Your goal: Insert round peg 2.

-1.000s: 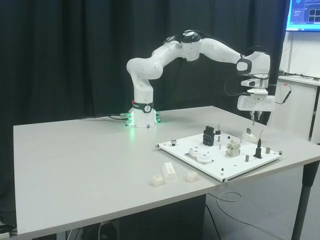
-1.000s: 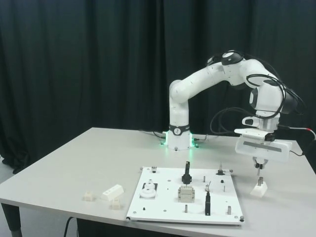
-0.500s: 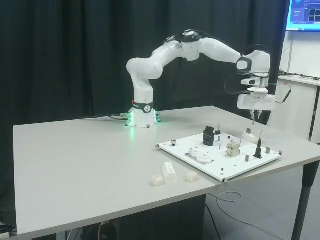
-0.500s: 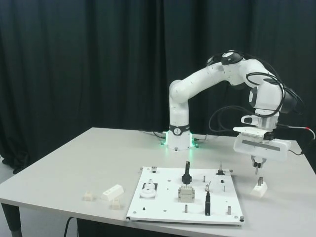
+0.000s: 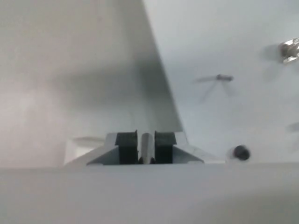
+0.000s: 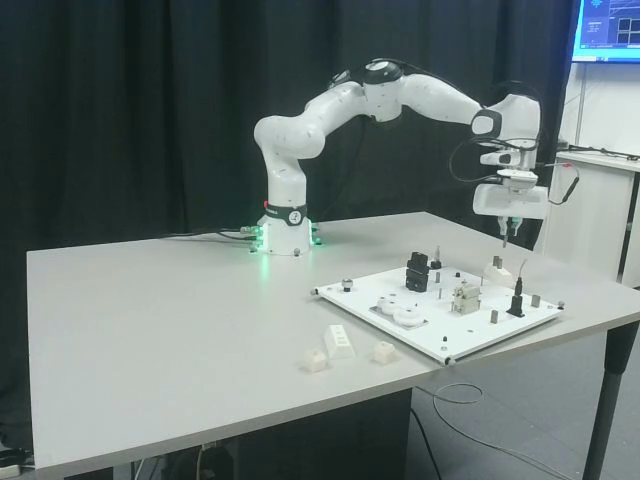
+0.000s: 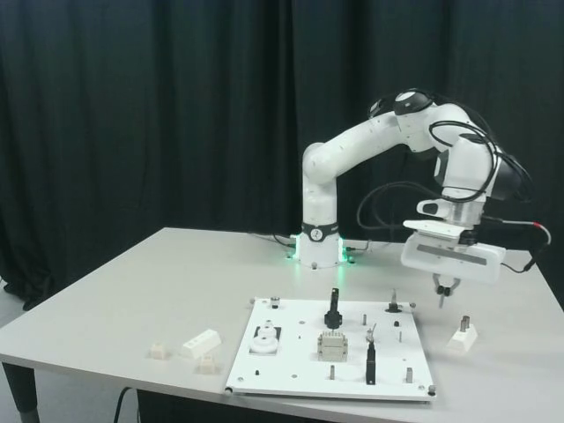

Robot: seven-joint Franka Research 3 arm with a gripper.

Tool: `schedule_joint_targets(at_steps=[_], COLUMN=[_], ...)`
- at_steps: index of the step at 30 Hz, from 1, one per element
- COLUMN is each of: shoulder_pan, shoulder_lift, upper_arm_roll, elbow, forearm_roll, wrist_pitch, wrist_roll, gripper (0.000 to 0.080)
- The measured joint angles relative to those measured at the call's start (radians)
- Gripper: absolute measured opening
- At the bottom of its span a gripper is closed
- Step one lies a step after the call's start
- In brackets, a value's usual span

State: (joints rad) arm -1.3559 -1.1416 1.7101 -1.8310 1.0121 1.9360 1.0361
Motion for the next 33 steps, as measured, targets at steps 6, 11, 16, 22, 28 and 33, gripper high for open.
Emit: schedule_joint_targets(at_steps=[6,11,16,22,28,33], shoulder_pan=[-0.031,-0.061,-0.096,-0.137,-0.174,-0.195], shoulder_lift=[0.0,0.0,0.0,0.0,0.0,0.0], upper_arm_roll=[-0.01,-0.019,-0.023,-0.024,-0.023,-0.02], elbow=[-0.018,-0.03,-0.03,-0.024,-0.01,0.005], forearm_roll=[-0.003,-0.002,0.004,0.034,0.074,0.091], wrist_pitch=[0.002,0.002,0.002,0.007,0.008,0.005], wrist_roll=[0.0,-0.005,-0.035,-0.098,-0.184,-0.224], gripper=[0.0072,0.0072,0.0072,0.0072,0.0072,0.0072])
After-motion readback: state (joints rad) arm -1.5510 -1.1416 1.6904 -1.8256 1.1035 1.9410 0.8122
